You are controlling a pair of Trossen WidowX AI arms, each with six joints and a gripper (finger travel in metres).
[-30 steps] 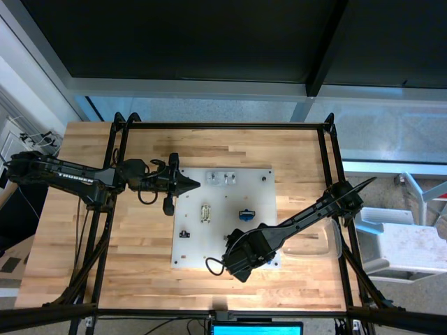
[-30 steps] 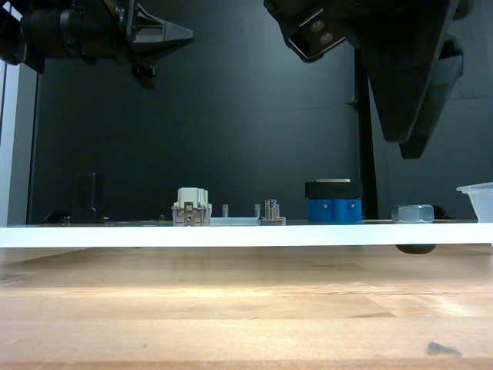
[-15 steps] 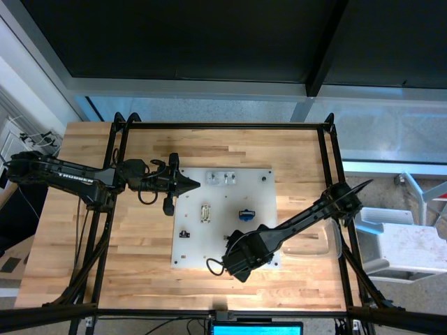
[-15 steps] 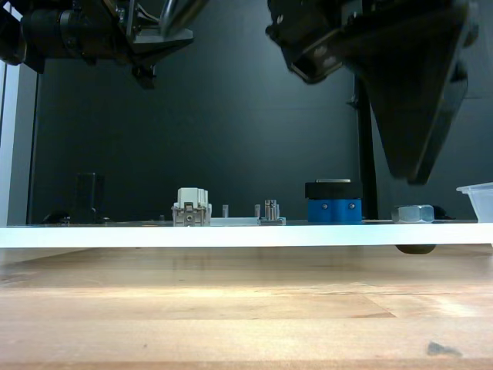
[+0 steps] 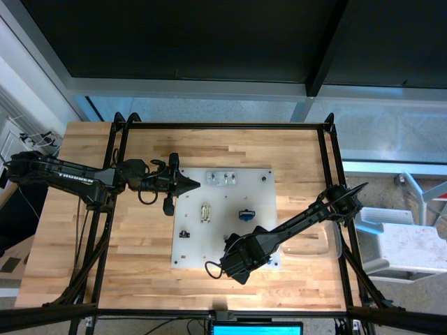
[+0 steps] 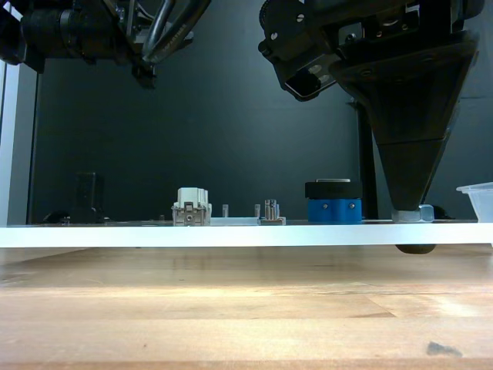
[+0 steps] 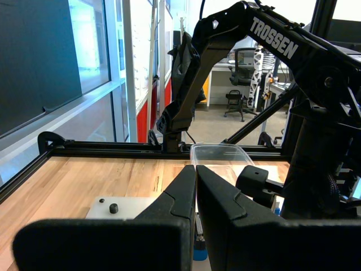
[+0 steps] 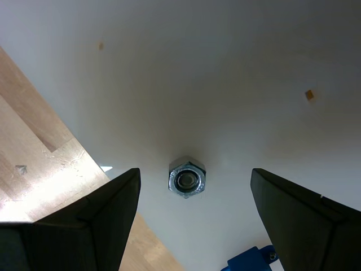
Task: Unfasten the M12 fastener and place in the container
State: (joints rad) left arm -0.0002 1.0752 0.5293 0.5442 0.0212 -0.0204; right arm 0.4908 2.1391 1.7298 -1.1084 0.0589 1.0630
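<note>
M12 nut: silver hex, sat flat on white board, stud ribs hidden, outside container. Right gripper hung directly above; fingers spread wide either side, touching nothing. Left gripper hovered over board's far left edge, fingers pressed together, empty. Wooden table; dark wall behind.

nut: was mostly hidden behind right gripper, lower right
left gripper: was cropped, upper left
container: was cropped, right edge
</note>
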